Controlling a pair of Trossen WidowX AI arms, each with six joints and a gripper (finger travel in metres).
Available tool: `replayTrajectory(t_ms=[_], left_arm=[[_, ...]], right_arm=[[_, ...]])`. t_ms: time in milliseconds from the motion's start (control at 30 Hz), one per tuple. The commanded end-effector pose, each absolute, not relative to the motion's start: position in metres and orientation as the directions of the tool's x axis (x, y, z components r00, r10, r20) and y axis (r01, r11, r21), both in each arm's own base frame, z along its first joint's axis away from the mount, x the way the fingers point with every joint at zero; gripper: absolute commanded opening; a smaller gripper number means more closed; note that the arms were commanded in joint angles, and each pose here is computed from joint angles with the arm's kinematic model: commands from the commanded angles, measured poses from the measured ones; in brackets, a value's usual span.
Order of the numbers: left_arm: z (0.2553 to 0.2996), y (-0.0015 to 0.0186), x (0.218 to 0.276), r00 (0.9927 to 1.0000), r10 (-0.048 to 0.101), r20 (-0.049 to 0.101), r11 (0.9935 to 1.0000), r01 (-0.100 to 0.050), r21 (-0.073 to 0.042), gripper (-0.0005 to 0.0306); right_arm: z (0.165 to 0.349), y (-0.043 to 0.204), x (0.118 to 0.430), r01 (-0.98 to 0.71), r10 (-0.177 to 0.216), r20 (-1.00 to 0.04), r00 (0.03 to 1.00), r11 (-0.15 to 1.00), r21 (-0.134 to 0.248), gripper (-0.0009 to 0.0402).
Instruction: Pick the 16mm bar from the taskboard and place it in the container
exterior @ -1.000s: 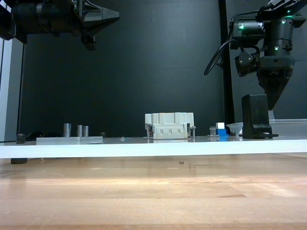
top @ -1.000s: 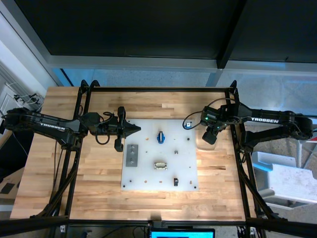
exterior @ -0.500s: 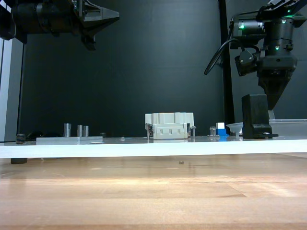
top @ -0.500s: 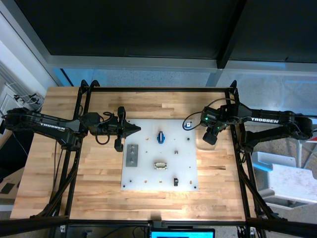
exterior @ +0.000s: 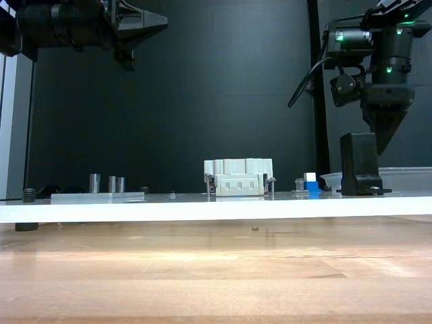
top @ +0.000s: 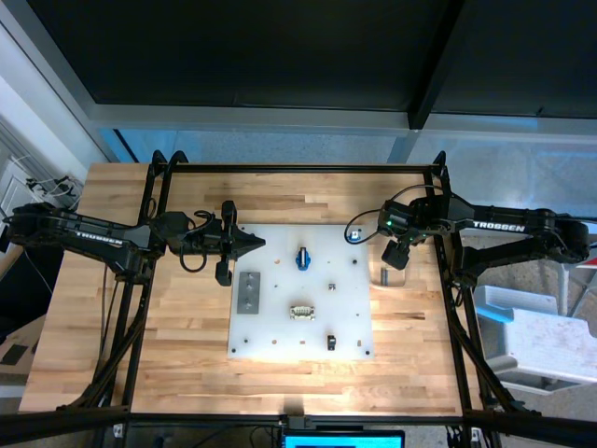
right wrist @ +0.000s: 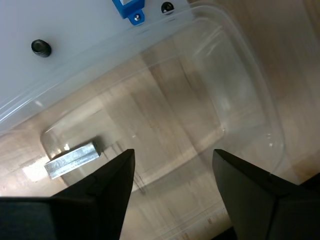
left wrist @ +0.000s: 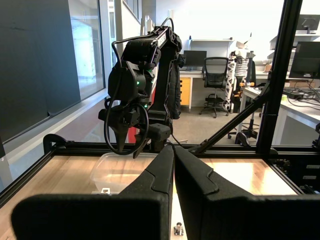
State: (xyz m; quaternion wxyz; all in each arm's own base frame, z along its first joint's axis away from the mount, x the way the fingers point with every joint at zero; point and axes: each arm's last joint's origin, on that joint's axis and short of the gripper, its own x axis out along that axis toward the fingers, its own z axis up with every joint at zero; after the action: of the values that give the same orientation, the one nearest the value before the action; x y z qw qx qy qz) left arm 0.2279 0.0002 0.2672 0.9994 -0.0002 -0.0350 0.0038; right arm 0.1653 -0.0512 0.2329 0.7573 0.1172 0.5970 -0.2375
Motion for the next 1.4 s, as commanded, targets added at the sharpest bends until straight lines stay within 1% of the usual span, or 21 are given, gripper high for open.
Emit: replayTrajectory(t_ms=[33,233,500,567,600,1400], left_arm=[[0.2672,0.0002,0.2279,0.99752,0.008,0.07,0.99997,-0.008,-0.001,0.0],[0.2672,0.0003,0.2279,0.99752,0.008,0.07,0.99997,-0.008,-0.001,0.0],[0.2672,0.0003,0.2279,0.99752,0.008,0.07,0.99997,-0.008,-0.001,0.0],[0.2672,0.0002,0.2279,0.99752,0.008,0.07,0.99997,-0.008,-0.001,0.0],[0.2672,0.0002,0.2279,0.99752,0.008,0.07,0.99997,-0.008,-0.001,0.0],[0.2672,0.0003,0.2279,0.99752,0.008,0.07,0.99997,-0.008,-0.001,0.0]], right_arm=[[0.2331,-0.0512,0.1655,0.483,-0.22,-0.96,0.175,0.869,-0.111,0.024],[0.2331,-0.0511,0.1655,0.482,-0.216,-0.96,0.176,0.87,-0.107,0.0248],[0.2328,-0.0506,0.1648,0.479,-0.205,-0.964,0.171,0.872,-0.101,0.0247],[0.2327,-0.05,0.1644,0.476,-0.188,-0.967,0.17,0.875,-0.087,0.0247],[0.2326,-0.0499,0.1644,0.475,-0.186,-0.967,0.171,0.876,-0.085,0.0247],[0.2327,-0.0501,0.1647,0.469,-0.189,-0.967,0.173,0.879,-0.088,0.0247]])
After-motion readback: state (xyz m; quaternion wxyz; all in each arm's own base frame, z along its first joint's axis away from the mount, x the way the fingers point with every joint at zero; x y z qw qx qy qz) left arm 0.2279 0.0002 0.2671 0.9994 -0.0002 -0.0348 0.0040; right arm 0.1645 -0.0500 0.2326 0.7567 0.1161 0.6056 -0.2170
